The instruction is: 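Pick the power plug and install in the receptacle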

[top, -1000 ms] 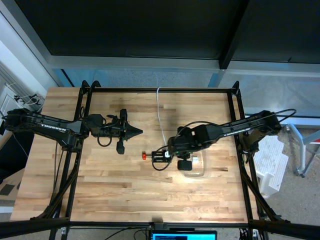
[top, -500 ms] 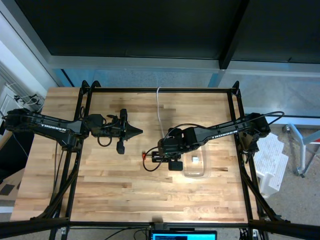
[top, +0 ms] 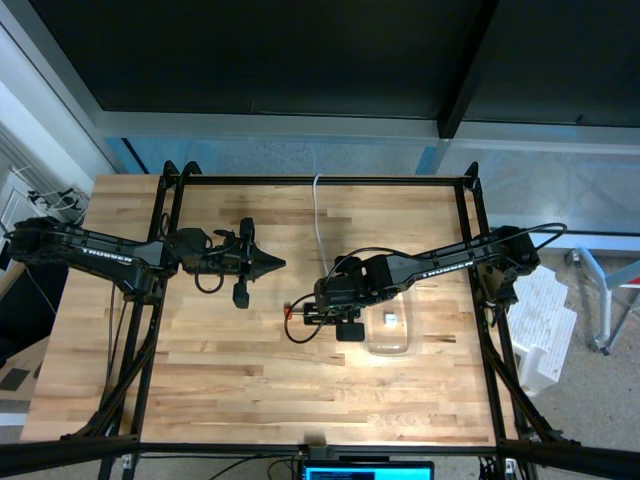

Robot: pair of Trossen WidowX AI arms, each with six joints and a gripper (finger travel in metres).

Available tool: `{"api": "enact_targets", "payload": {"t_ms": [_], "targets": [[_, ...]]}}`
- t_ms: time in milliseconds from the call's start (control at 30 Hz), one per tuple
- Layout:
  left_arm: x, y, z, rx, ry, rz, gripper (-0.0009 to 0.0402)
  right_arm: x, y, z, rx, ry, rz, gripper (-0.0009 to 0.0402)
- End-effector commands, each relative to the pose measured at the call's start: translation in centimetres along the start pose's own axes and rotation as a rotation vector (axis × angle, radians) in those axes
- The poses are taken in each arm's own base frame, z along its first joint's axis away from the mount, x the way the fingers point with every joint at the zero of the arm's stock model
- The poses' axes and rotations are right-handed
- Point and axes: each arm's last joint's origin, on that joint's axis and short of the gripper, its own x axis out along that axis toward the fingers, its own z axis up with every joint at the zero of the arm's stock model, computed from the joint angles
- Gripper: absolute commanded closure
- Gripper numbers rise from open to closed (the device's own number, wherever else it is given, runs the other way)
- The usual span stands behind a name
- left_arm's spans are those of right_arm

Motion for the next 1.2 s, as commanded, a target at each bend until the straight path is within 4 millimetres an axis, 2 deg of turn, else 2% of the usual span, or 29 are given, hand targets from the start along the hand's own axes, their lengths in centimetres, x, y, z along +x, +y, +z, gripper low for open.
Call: {"api": "enact_targets", "payload": {"t_ms": [33, 867, 1200], "targets": [[0.0, 0.0, 0.0, 0.0, 0.0, 0.0, 0.0393, 0.2, 0.0, -0.1, 0.0, -0.001, 0.0, 0.0393], [0.0, 0.0, 0.0, 0.0, 0.0, 0.0, 0.0393, 1.0, 0.1, -0.4, -0.001, -0.007, 0.0, 0.0393], [0.0, 0.0, 0.0, 0.0, 0.0, 0.0, 0.0393, 2.0, 0.2, -0.9, 0.004, -0.006, 0.001, 0.0393]]}}
